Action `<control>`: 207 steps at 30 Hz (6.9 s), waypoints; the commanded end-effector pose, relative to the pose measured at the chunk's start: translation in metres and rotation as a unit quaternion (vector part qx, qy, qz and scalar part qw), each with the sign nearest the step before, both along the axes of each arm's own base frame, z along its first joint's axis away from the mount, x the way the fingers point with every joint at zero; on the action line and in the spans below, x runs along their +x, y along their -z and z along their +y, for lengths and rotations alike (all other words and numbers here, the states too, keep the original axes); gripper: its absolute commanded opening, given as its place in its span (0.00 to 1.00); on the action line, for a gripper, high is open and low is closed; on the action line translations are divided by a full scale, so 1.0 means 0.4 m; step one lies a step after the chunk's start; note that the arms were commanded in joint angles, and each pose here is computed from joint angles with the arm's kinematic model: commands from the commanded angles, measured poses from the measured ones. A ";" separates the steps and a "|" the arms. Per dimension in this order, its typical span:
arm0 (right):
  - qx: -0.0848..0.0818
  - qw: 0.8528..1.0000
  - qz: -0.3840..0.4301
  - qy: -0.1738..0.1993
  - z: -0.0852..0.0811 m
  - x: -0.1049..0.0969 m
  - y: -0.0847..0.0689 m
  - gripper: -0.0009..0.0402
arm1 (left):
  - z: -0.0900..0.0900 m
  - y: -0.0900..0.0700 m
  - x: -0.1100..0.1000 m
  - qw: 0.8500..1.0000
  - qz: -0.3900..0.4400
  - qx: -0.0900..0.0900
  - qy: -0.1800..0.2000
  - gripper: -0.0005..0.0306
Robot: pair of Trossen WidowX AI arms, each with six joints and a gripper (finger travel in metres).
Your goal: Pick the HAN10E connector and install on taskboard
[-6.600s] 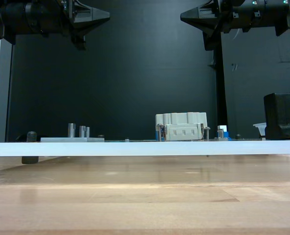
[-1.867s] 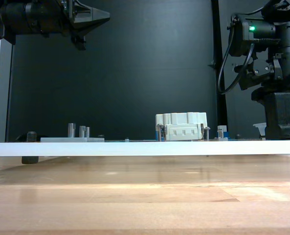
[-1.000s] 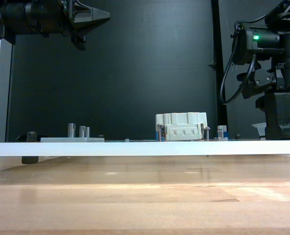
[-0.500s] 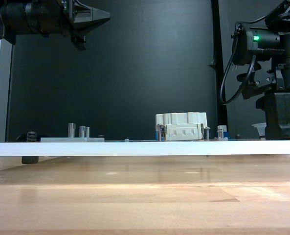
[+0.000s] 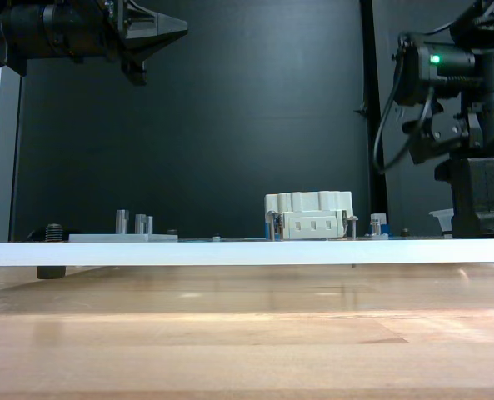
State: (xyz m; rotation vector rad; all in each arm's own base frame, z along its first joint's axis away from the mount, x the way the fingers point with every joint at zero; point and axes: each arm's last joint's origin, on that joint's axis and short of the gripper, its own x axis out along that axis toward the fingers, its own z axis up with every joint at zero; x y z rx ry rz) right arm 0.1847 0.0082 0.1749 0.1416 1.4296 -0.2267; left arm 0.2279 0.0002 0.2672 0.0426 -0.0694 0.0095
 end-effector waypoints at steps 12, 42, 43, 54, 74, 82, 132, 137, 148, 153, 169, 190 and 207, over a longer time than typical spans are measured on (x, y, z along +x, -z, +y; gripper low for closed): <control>0.051 0.999 0.000 -0.004 0.013 -0.006 -0.136 0.08 | 0.000 0.000 0.000 1.000 0.000 0.000 0.000 0.02; 0.027 0.998 -0.020 -0.059 0.109 0.092 -0.238 0.08 | 0.000 0.000 0.000 1.000 0.000 0.000 0.000 0.02; 0.027 0.998 -0.019 -0.061 0.115 0.104 -0.239 0.08 | 0.000 0.000 0.000 1.000 0.000 0.000 0.000 0.02; 0.011 0.996 -0.014 -0.083 0.184 0.253 -0.242 0.08 | 0.000 0.000 0.000 1.000 0.000 0.000 0.000 0.02; 0.016 0.994 -0.026 -0.104 0.249 0.464 -0.212 0.08 | 0.000 0.000 0.000 1.000 0.000 0.000 0.000 0.02; 0.018 0.993 -0.026 -0.116 0.263 0.510 -0.192 0.08 | 0.000 0.000 0.000 1.000 0.000 0.000 0.000 0.02; 0.028 0.995 -0.018 -0.097 0.262 0.536 -0.142 0.08 | 0.000 0.000 0.000 1.000 0.000 0.000 0.000 0.02; 0.028 0.995 -0.015 -0.099 0.264 0.534 -0.142 0.08 | 0.000 0.000 0.000 1.000 0.000 0.000 0.000 0.02; 0.031 0.994 -0.013 -0.099 0.270 0.532 -0.142 0.08 | 0.000 0.000 0.000 1.000 0.000 0.000 0.000 0.02; 0.031 0.994 -0.013 -0.099 0.273 0.531 -0.142 0.08 | 0.000 0.000 0.000 1.000 0.000 0.000 0.000 0.02; 0.032 0.994 -0.015 -0.101 0.275 0.530 -0.113 0.08 | 0.000 0.000 0.000 1.000 0.000 0.000 0.000 0.02; 0.034 0.994 -0.031 -0.102 0.274 0.532 -0.064 0.08 | 0.000 0.000 0.000 1.000 0.000 0.000 0.000 0.02; 0.034 0.993 -0.032 -0.104 0.273 0.528 -0.070 0.15 | 0.000 0.000 0.000 1.000 0.000 0.000 0.000 0.02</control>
